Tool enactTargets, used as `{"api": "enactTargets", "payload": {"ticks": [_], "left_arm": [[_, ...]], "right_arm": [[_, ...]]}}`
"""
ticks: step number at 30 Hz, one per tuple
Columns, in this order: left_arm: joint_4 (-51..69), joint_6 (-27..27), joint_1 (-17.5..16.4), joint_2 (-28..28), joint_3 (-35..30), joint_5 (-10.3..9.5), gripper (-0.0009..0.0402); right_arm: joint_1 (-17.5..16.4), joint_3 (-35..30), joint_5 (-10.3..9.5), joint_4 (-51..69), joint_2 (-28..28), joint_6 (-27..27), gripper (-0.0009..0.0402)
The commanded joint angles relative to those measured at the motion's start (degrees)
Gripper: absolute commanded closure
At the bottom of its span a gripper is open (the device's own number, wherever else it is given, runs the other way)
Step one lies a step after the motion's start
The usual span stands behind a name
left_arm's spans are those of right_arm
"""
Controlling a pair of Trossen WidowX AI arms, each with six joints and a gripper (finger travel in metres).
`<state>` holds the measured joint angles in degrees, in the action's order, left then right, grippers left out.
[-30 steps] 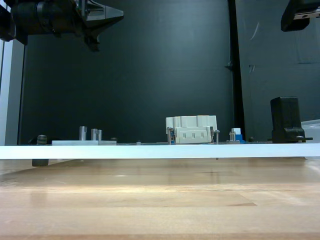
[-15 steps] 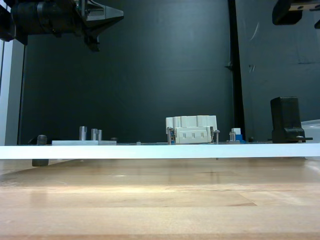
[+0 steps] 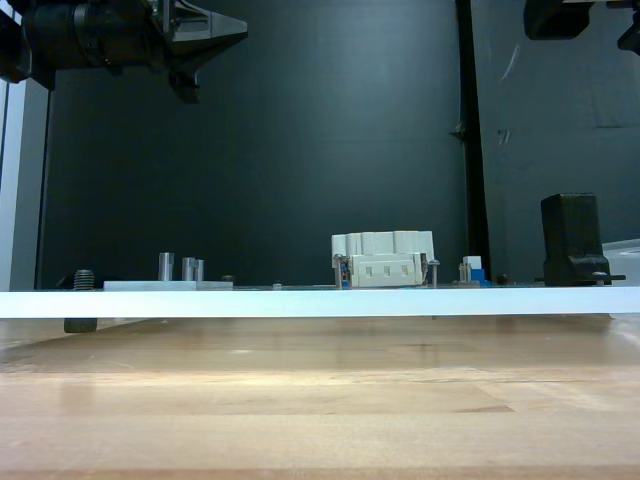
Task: Pick the 16mm bar and install on taskboard
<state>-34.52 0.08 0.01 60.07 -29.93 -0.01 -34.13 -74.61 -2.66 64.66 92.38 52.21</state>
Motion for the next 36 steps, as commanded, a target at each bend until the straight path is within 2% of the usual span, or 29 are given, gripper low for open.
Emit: {"api": "enactTargets", "payload": {"ticks": [1, 6, 23, 36], "left_arm": [[-0.02, -0.02, -0.02, 0.02, -0.02, 0.0, 0.0393], [0.0, -0.02, 0.0, 0.02, -0.02, 0.0, 0.0393], [0.0, -0.02, 0.0, 0.02, -0.02, 0.0, 0.0393], [0.0, -0.02, 0.0, 0.02, -0.02, 0.0, 0.0393]], "right_arm": [[0.02, -1.42, -0.2, 0.48, 1.38, 1.22, 0.0393], [0.11, -2.03, -0.42, 0.37, 3.04, 2.8, 0.0393], [0.76, -3.65, 0.13, -1.38, 8.24, 2.32, 0.0393], [0.79, -3.39, 0.66, -2.86, 8.68, 2.27, 0.0393]]}}
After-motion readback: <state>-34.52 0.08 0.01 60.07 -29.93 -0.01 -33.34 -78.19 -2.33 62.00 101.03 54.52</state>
